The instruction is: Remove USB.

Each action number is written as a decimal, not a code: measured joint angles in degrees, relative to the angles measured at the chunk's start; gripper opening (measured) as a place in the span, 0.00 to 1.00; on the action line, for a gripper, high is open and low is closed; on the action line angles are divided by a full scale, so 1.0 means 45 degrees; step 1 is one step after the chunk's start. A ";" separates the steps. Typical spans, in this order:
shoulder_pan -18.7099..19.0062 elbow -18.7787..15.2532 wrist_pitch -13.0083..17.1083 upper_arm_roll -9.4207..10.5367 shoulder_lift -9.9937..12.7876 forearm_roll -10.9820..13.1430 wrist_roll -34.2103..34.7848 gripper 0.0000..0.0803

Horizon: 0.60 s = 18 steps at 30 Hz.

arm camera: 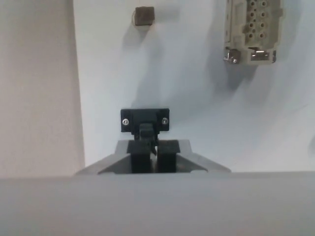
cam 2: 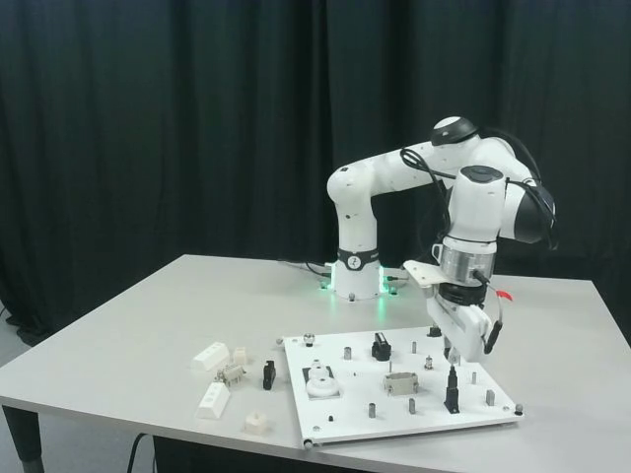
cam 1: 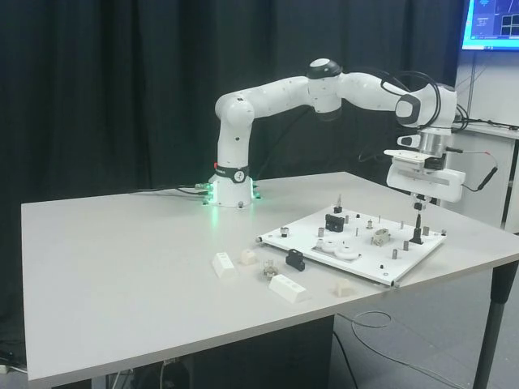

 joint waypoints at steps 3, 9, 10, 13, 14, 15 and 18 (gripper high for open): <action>0.0029 -0.0062 0.0000 0.0000 -0.0021 0.0000 0.0000 0.04; 0.0058 -0.0076 -0.0006 0.0000 -0.0025 0.0000 -0.0002 0.03; 0.0066 -0.0076 -0.0007 0.0000 -0.0026 0.0000 -0.0006 0.03; 0.0095 -0.0076 -0.0008 0.0001 -0.0033 0.0000 -0.0023 0.03; 0.0107 -0.0076 -0.0008 0.0002 -0.0038 0.0000 -0.0025 0.03; 0.0119 -0.0076 -0.0008 0.0003 -0.0043 0.0000 -0.0025 0.03; 0.0149 -0.0075 -0.0008 0.0004 -0.0057 0.0000 -0.0027 0.03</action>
